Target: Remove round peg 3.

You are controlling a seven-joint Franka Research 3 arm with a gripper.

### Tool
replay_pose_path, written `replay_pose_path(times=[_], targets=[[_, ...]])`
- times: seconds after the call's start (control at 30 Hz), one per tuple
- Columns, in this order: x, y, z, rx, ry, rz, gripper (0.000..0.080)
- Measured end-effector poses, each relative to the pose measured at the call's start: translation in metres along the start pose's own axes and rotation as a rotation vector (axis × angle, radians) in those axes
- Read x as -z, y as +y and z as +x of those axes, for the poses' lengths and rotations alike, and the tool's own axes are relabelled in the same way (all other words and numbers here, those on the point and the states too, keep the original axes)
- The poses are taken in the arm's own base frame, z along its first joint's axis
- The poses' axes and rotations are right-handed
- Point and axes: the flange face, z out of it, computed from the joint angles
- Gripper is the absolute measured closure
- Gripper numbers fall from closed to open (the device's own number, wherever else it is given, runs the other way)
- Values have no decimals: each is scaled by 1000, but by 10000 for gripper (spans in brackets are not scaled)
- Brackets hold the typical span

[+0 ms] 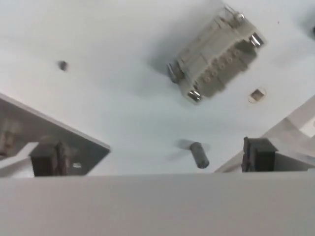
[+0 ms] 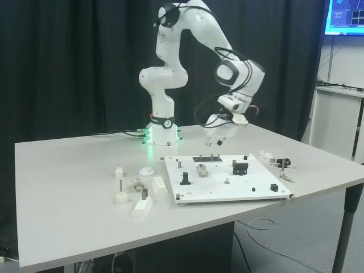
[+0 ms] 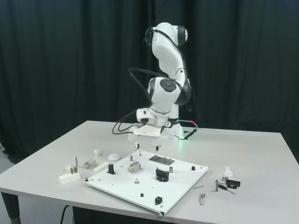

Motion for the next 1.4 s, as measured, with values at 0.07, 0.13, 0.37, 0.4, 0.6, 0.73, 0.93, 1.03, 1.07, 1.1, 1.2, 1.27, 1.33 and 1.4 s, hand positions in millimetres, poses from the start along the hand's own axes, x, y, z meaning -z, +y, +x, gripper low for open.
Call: replay_pose_path(times=[0.07,0.13,0.37,0.4,0.6,0.73,0.93,1.03,1.07,1.1,1.2,1.27,1.33,1.4], targets=[[-7,8,1,8,-3,7,3],[-13,15,2,17,-2,17,3],[-33,35,3,32,8,49,3],[-35,37,3,36,9,52,3],[-50,54,2,49,15,70,3],[-60,66,1,55,12,77,3],[-77,81,-2,57,2,91,3],[-86,87,-5,60,-5,103,3],[-88,89,-6,62,-7,106,3],[-91,91,-6,63,-8,110,3],[-99,94,-10,64,-12,123,3],[-103,97,-12,62,-14,131,3],[-108,98,-14,63,-16,139,3],[-111,100,-16,66,-19,147,3]])
